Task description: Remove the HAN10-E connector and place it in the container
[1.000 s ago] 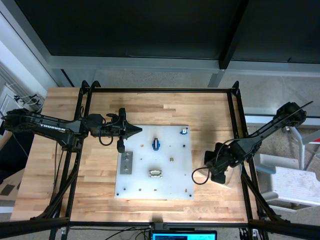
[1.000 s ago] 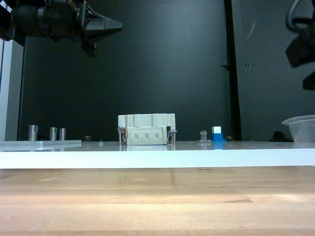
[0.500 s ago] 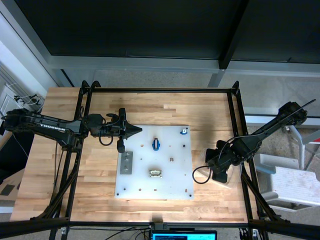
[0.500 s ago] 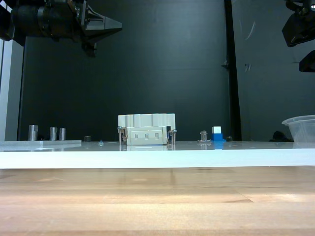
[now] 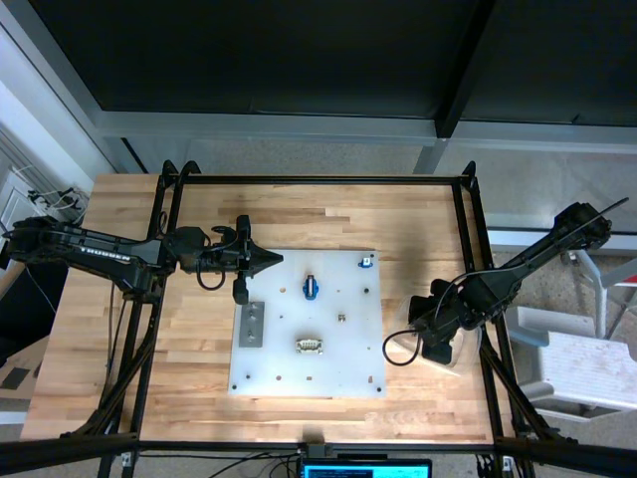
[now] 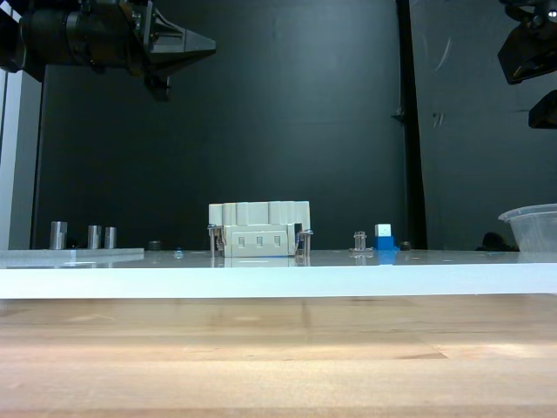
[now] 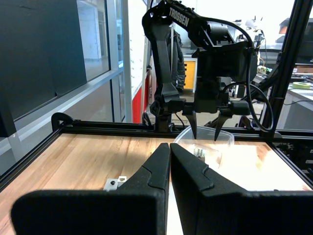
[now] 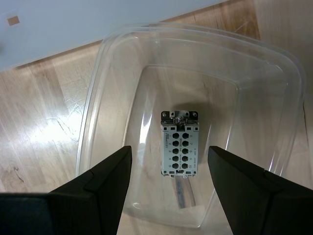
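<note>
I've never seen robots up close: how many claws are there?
2. Left gripper, shut, above the white board, at its far left corner; right gripper, open, above the container.

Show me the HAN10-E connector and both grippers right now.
HAN10-E connector [image 8: 181, 144]: right wrist view, on its pale pin face; lies inside the container [image 8: 115, 93].
right gripper [image 7: 205, 138]: left wrist view, midway between open fingertips, above the container.
left gripper [image 5: 277, 259]: high view, shut fingertips, near the board [image 5: 338, 373] far-left corner.

Readable: "TROSSEN" in white lettering on the right arm [image 7: 160, 46], left wrist view; same, fainter, on the left arm [image 5: 92, 249], high view. Markings on the connector [image 8: 180, 147] — too small to read.
</note>
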Available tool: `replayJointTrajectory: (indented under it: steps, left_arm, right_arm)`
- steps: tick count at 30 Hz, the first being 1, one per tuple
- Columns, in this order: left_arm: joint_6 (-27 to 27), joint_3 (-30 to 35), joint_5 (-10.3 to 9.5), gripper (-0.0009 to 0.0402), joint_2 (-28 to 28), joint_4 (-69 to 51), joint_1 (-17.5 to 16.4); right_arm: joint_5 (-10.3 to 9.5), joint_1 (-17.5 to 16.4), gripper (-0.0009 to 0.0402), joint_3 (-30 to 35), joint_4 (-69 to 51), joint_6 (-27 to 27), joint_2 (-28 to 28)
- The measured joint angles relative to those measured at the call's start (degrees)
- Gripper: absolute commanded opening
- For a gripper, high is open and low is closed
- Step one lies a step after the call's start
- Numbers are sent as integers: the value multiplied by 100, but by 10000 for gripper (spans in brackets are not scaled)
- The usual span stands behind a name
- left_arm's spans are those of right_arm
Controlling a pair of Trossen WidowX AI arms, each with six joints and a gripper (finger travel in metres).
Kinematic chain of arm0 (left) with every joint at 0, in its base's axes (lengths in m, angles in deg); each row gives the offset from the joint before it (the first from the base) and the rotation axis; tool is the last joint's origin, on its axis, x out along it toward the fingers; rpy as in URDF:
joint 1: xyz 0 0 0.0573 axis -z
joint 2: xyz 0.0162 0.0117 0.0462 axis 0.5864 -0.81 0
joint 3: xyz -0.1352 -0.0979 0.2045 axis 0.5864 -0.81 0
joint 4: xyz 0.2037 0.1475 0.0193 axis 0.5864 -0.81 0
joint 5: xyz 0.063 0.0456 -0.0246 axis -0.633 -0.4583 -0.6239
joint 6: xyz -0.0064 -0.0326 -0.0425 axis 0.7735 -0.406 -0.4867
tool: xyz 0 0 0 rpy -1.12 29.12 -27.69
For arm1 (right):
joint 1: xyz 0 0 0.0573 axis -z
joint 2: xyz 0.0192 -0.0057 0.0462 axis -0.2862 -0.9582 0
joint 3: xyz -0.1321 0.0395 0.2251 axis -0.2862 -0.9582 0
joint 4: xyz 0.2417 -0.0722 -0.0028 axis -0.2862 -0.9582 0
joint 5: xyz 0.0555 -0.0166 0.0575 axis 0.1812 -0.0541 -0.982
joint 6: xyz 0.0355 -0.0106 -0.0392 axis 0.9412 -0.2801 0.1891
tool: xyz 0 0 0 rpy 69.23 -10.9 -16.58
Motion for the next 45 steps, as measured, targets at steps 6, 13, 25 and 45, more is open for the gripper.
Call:
replayJointTrajectory:
  steps: [6,13,25,45]
  left_arm:
    - [0,0,0,0,0,0,0]
    - [0,0,-2,0,0,2,0]
    - [-2,-2,0,0,0,2,0]
    - [0,0,-2,0,0,2,0]
  right_arm:
    - [0,0,217,-2,20,2,0]
    - [0,0,217,-2,26,2,0]
    - [0,0,217,-4,103,2,0]
    - [0,0,217,-4,177,2,0]
